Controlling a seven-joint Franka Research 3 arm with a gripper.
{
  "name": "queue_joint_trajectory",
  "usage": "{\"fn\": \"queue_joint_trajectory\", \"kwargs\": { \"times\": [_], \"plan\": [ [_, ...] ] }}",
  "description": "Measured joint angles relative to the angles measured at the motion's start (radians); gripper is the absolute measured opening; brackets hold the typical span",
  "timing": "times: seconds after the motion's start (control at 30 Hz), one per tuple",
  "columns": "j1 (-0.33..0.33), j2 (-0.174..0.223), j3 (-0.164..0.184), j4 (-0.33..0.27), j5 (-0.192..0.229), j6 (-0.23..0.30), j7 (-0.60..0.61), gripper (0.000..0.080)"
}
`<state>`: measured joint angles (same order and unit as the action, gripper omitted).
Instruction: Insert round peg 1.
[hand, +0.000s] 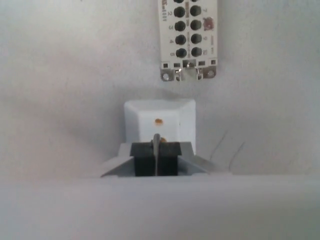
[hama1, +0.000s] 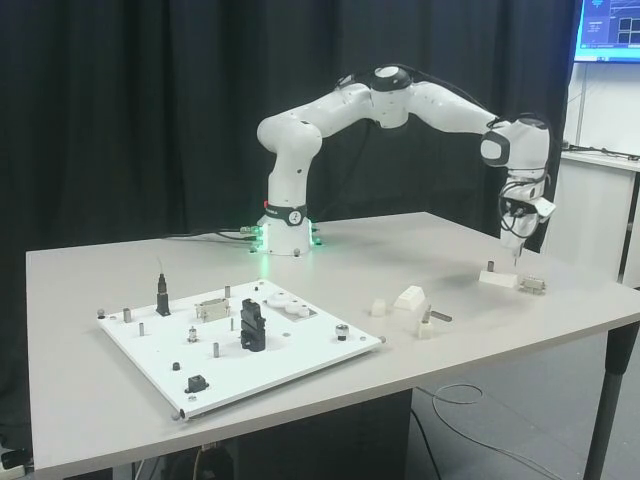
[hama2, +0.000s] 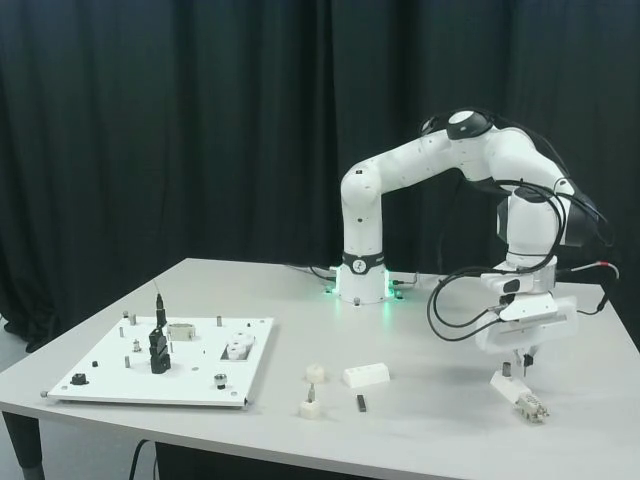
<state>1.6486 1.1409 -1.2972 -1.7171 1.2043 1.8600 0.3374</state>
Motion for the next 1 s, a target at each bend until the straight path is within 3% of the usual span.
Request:
{"fn": "queue_joint_trajectory", "kwargs": {
  "times": [1.0],
  "plan": [
    [-0.010,0.001,-0.021,-0.001,-0.005,-0.004,0.002,0.0017]
  ]
}}
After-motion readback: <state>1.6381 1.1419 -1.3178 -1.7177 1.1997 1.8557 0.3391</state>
